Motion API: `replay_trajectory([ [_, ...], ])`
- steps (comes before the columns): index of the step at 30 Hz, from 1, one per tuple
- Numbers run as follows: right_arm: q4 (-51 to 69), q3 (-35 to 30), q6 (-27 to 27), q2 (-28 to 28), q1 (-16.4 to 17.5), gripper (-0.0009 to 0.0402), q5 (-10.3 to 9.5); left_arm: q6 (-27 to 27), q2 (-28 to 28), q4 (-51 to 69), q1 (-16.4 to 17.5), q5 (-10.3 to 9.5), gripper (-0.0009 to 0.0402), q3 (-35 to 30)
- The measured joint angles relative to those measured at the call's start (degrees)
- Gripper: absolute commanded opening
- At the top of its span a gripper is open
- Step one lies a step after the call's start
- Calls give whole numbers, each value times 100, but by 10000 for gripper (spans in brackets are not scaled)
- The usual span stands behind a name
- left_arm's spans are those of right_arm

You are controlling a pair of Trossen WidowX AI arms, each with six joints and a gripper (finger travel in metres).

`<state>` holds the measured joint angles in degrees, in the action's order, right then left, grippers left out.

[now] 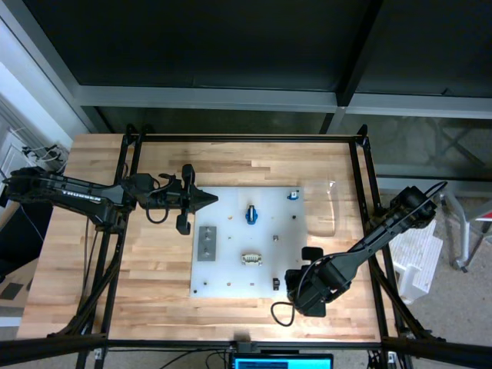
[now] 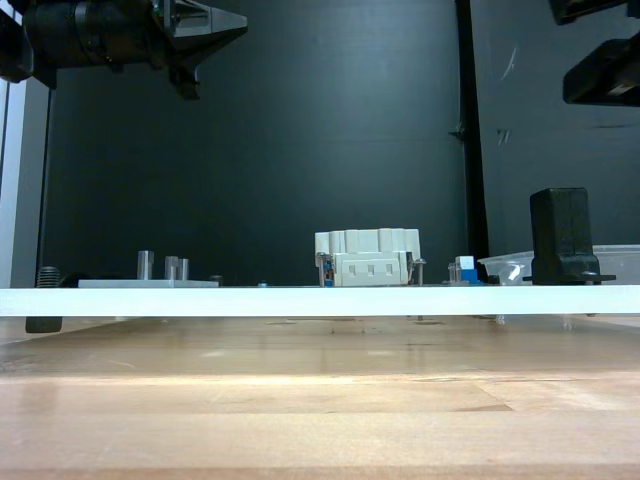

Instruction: Pick the 16mm bar and install on taskboard

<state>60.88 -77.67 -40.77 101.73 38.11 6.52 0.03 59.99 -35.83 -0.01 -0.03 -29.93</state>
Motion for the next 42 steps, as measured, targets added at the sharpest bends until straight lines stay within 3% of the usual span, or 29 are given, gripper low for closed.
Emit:
replay_trajectory([
  [3, -70, 0, 13, 63, -9, 20, 146, -2, 0, 2, 0, -2, 0, -2],
  [42, -317, 142, 212, 179, 2, 20, 52, -2, 0, 0, 0, -2, 0, -2],
])
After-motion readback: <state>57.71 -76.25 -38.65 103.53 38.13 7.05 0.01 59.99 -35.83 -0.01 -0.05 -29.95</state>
